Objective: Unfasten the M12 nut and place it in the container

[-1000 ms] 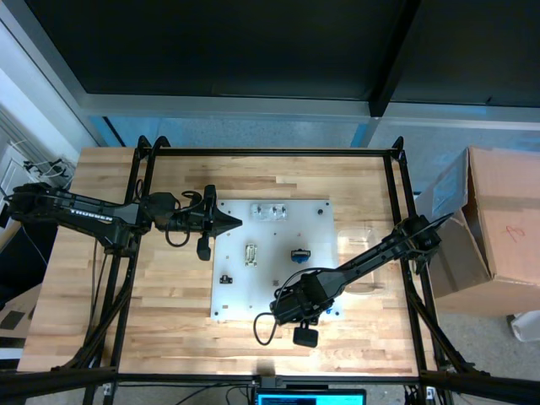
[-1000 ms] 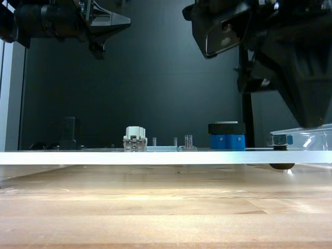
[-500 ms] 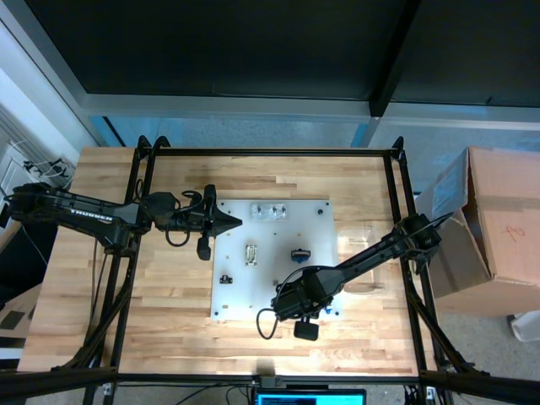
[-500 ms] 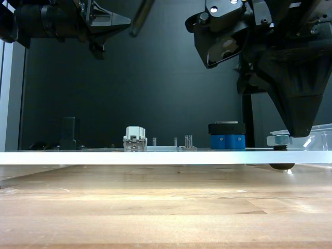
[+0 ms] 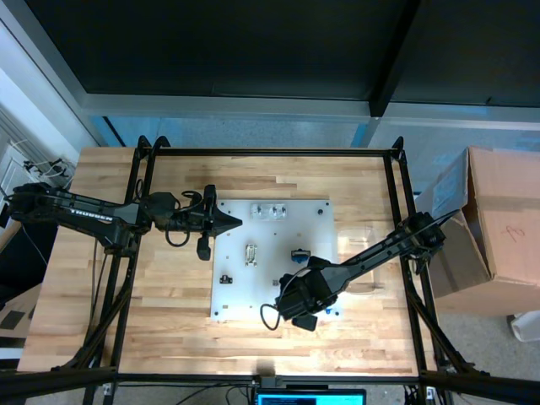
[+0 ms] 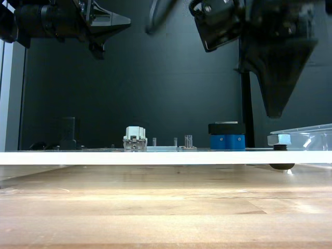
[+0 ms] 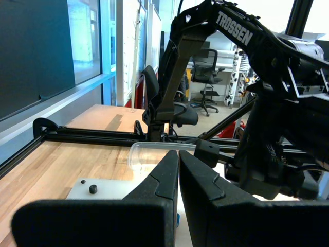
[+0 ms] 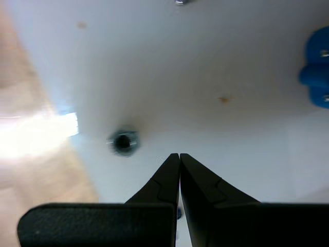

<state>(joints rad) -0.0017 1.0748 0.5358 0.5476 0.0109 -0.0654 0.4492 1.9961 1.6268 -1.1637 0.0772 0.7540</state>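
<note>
Silver nut upright on stud — right gripper above, left gripper far-left; fingers together.

The left arm reaches in from the left, level and high. The left gripper points right, its fingers pressed together. The right arm slants from the right toward near centre, its wrist bent down. The right gripper hangs pointing straight down, its tips meeting.
</note>
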